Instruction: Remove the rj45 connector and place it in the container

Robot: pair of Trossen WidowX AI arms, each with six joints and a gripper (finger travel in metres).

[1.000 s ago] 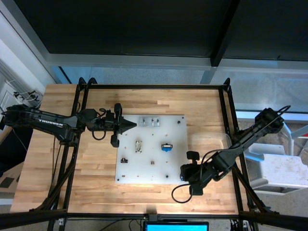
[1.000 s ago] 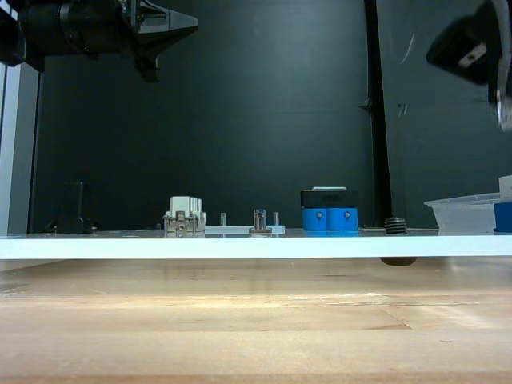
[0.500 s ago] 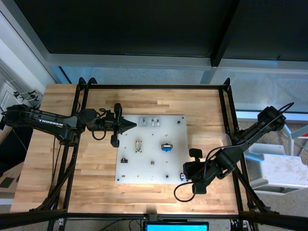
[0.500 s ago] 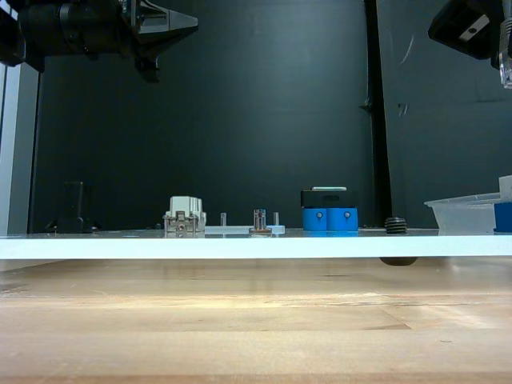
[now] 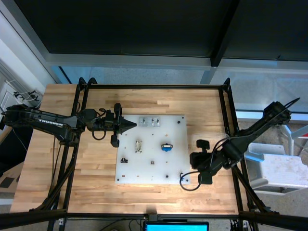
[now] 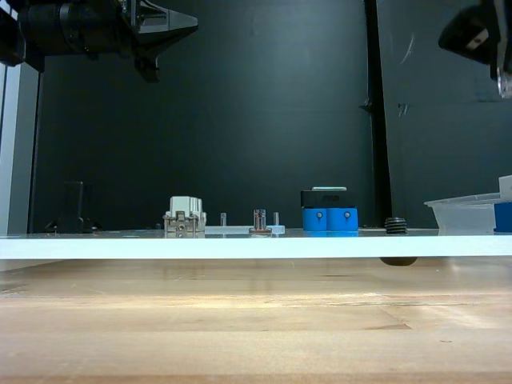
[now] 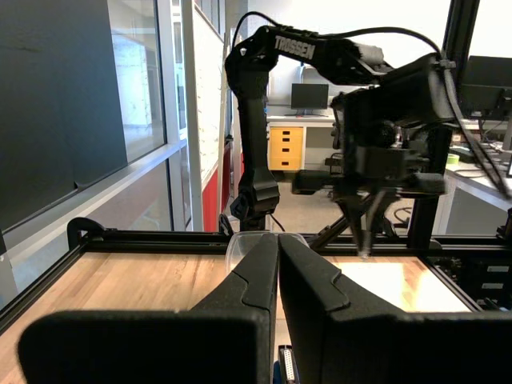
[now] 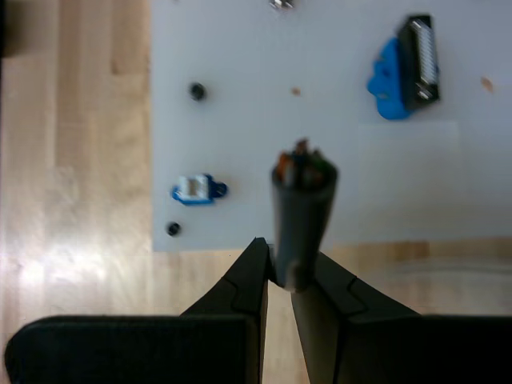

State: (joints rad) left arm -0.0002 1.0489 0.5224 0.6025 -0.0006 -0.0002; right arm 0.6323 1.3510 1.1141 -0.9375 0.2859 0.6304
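hanging tip-down over the right edge of the white board [image 5: 144, 168], the right gripper [image 8: 288, 256] clamps the rj45 connector [image 8: 302, 200]; the container [image 6: 464, 214] sits just off that edge. the left gripper [image 5: 131, 124], clenched empty, extends level above the board's left edge.

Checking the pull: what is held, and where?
Right gripper, off the white board's edge, pinches the dark rj45 connector by one end; left gripper, above the board's left edge, holds nothing.

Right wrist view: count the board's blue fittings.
2: the blue-and-black block connector and, nearer the edge of the board, a small blue socket. The rj45 connector held in the shut right gripper above that edge may hide more. The left gripper, shut, hangs over the board's left edge.
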